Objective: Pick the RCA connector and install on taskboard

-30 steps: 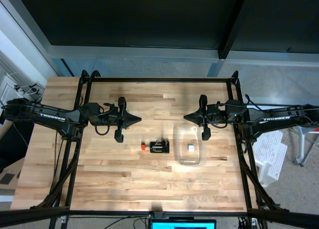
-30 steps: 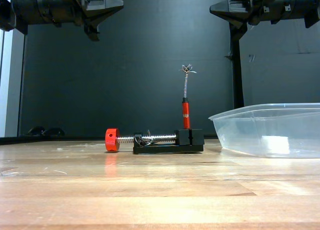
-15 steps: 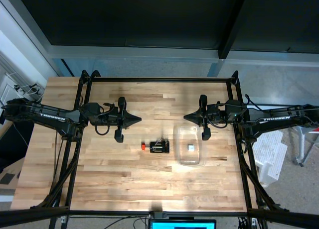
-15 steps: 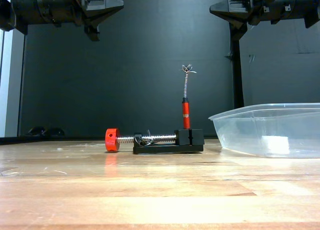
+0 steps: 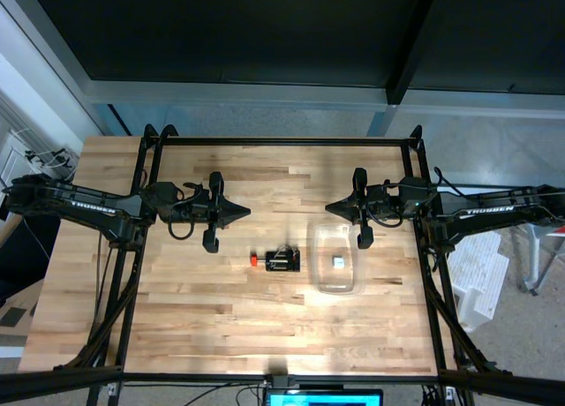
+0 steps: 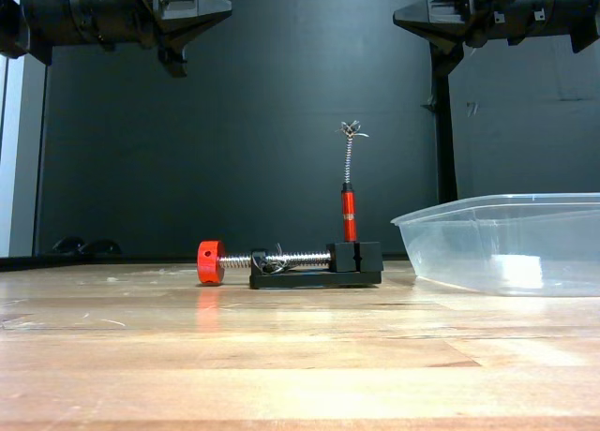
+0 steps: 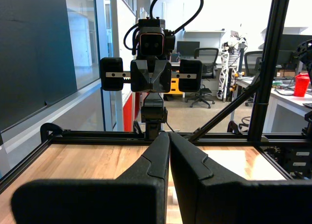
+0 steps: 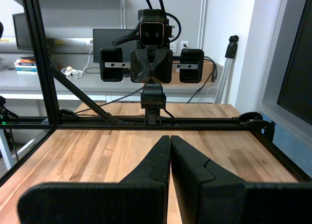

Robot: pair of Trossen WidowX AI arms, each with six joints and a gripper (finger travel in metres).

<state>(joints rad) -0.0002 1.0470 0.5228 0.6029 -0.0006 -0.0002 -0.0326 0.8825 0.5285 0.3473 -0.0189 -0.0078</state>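
We see a wooden table point(image 5: 221, 318) inside a black frame point(image 5: 282, 142), a lit screen point(image 5: 322, 397) at its near edge, white clutter point(image 5: 477, 278) beyond its right edge.

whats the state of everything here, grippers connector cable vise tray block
left gripper: shut, empty, raised over the table's left half
right gripper: shut, empty, raised over the table's right half
connector: upright on the vise, nothing holding it
cable: rising straight from the connector
vise: on the bare table, left of the tray
tray: holds only the white block
white block: in the tray, bare
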